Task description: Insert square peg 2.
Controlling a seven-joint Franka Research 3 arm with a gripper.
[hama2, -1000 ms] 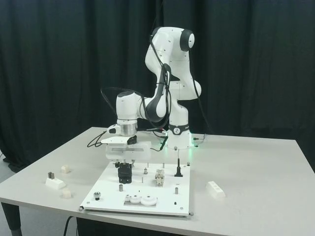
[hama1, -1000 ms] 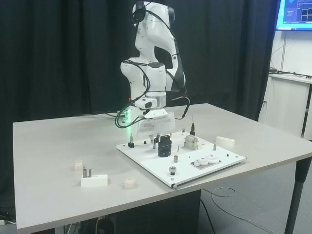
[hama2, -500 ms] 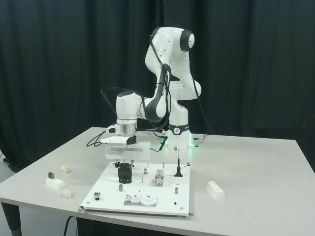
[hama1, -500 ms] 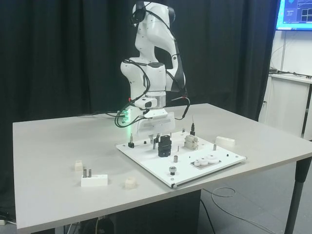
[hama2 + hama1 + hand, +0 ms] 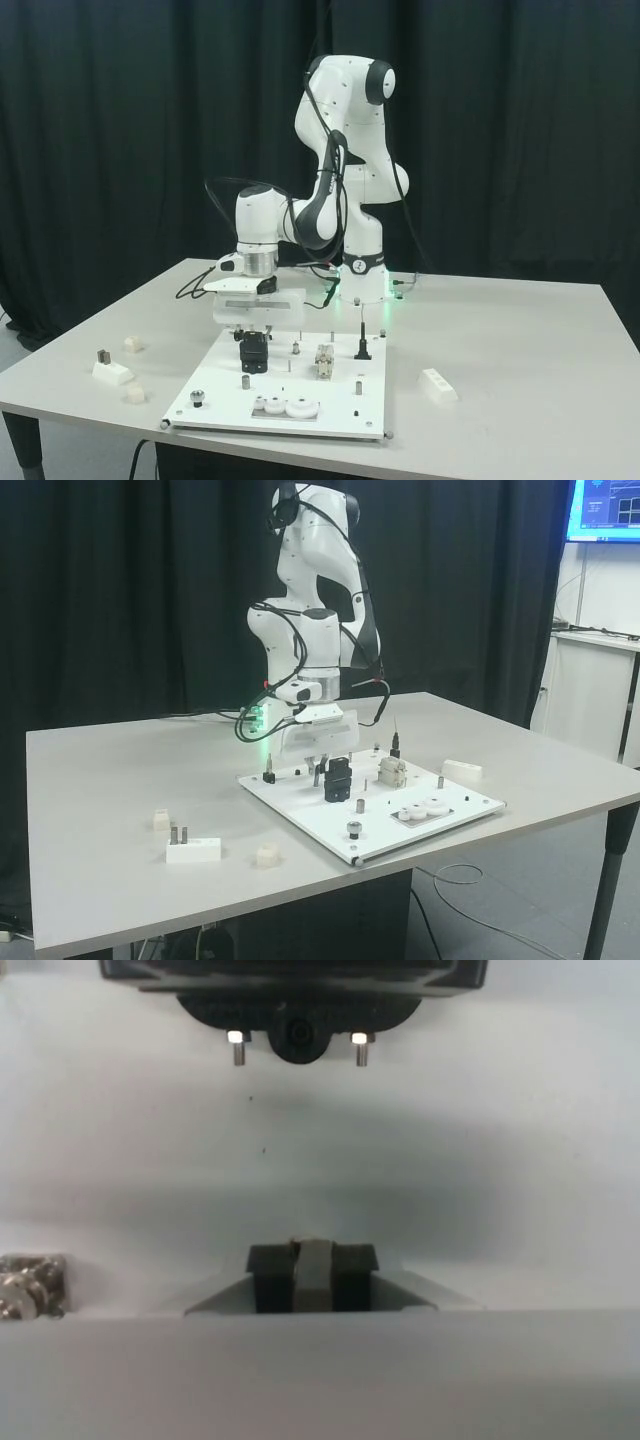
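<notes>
Square peg (image 5: 315, 1275) (grey, upright) pinched between black fingertips (image 5: 268, 1278).

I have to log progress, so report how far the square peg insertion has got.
Done: the end effector is shut on the grey square peg, which sits between its black fingers. In hand: it hangs just above the white board, by the black fixture. Left: lowering the peg into its hole, which the wrist view does not show, and letting go.

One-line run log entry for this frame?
phase: insert | gripper: shut on square peg | position: over white board, beside black block | seated: cannot tell
</notes>
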